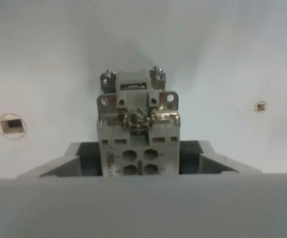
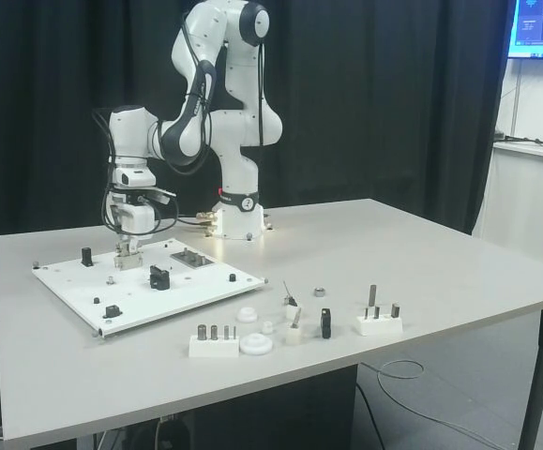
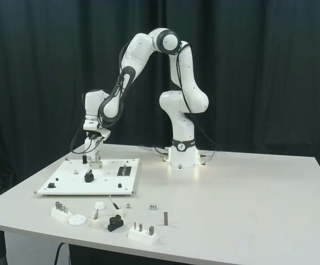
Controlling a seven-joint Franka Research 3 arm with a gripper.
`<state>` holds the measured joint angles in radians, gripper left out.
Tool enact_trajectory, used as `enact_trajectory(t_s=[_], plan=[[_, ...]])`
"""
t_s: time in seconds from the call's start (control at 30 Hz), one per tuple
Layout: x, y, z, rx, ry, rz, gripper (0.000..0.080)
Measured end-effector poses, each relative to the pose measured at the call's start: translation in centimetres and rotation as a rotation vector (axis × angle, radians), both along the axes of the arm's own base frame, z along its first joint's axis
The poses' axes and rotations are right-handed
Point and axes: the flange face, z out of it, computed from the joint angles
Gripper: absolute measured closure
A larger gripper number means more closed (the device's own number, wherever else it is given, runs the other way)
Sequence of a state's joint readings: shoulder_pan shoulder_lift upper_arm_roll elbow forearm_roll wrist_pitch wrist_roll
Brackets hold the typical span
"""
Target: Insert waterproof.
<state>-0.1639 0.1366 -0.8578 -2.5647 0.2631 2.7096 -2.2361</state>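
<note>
The waterproof connector [image 1: 138,114] is a grey block with metal brackets, screws and several round holes in its face. It stands upright on the white board [image 2: 187,281] near the board's back left part. My gripper [image 1: 141,161] reaches straight down over it, and its two fingers press against the connector's sides, shut on it. From the room views the gripper [image 2: 126,246] sits low over the board [image 3: 71,185], with the connector [image 3: 96,163] just under it, touching or nearly touching the board. What lies beneath the connector is hidden.
Black fixtures [image 2: 158,277] [image 2: 87,255] and a grey plate [image 2: 193,256] stand on the board close by. Two small holes [image 1: 12,125] [image 1: 260,106] mark the board. Loose parts lie on the table front: white peg blocks [image 2: 214,343] [image 2: 380,323], a nut [image 2: 319,292].
</note>
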Motion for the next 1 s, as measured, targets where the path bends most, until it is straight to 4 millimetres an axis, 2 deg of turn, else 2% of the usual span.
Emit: enact_trajectory(t_s=[0.27, 0.3, 0.47, 0.5, 0.8, 0.83, 1.0], plan=[[-0.24, 0.25, -0.45, 0.012, 0.012, -0.001, 0.0466], [-0.26, 0.26, -0.51, 0.012, 0.014, -0.001, 0.0224], [-0.34, 0.29, -0.73, 0.015, 0.021, -0.001, 0.0224], [-0.34, 0.29, -0.74, 0.016, 0.022, -0.001, 0.0052], [-0.15, 0.12, -0.45, 0.011, 0.015, -0.004, 0.0052], [-0.1, 0.09, -0.36, 0.01, 0.013, -0.005, 0.0005], [0.26, -0.01, 0.23, 0.005, -0.006, -0.013, 0.0003]])
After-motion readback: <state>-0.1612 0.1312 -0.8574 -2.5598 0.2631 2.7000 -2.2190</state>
